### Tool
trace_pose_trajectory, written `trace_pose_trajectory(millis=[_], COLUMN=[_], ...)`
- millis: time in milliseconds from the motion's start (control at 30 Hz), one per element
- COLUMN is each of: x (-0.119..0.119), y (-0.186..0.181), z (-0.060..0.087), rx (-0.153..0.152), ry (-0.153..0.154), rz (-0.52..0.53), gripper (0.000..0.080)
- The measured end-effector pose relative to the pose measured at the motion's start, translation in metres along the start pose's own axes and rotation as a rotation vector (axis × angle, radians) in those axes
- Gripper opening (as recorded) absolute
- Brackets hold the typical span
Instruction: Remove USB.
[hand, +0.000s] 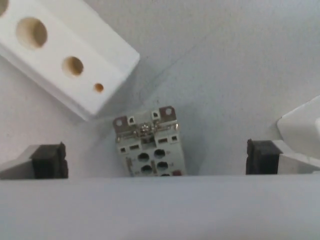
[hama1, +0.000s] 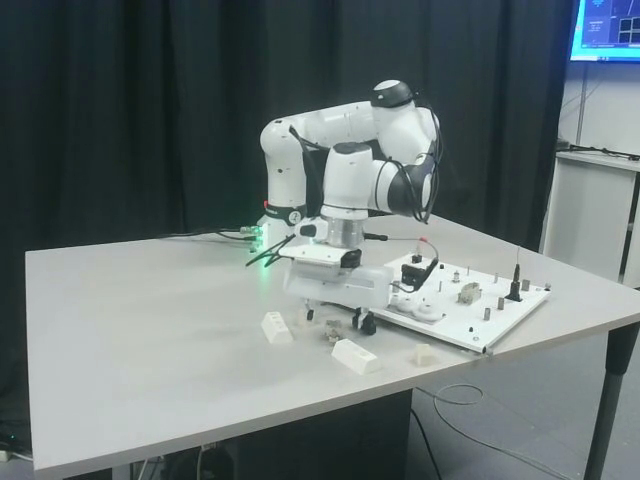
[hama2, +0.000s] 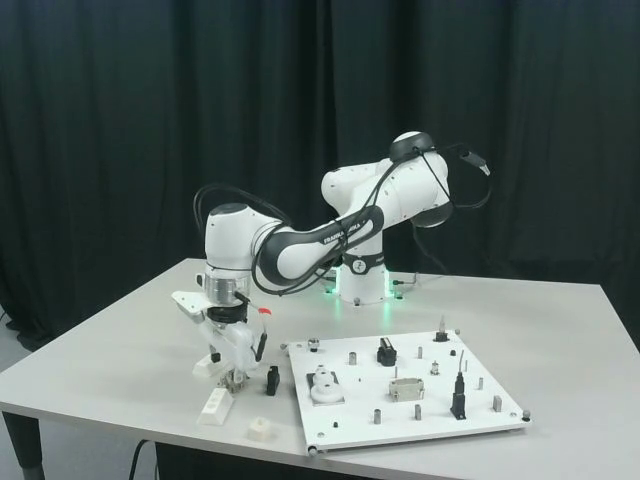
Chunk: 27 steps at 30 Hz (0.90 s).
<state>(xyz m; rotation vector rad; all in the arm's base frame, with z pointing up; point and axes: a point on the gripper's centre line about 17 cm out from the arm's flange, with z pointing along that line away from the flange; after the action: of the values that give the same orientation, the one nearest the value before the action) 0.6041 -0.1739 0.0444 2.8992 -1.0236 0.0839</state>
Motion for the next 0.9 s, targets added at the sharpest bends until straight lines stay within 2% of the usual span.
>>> trace_pose_trajectory(millis=[367,900], x=[0.005,0.006], y=[-0.003,-0.01], z=[-0.016,-0.02], rx=[0.009,0.018], ry=[0.008,0.012], rz=[-0.001,-0.039], gripper=[0.0799,0.08])
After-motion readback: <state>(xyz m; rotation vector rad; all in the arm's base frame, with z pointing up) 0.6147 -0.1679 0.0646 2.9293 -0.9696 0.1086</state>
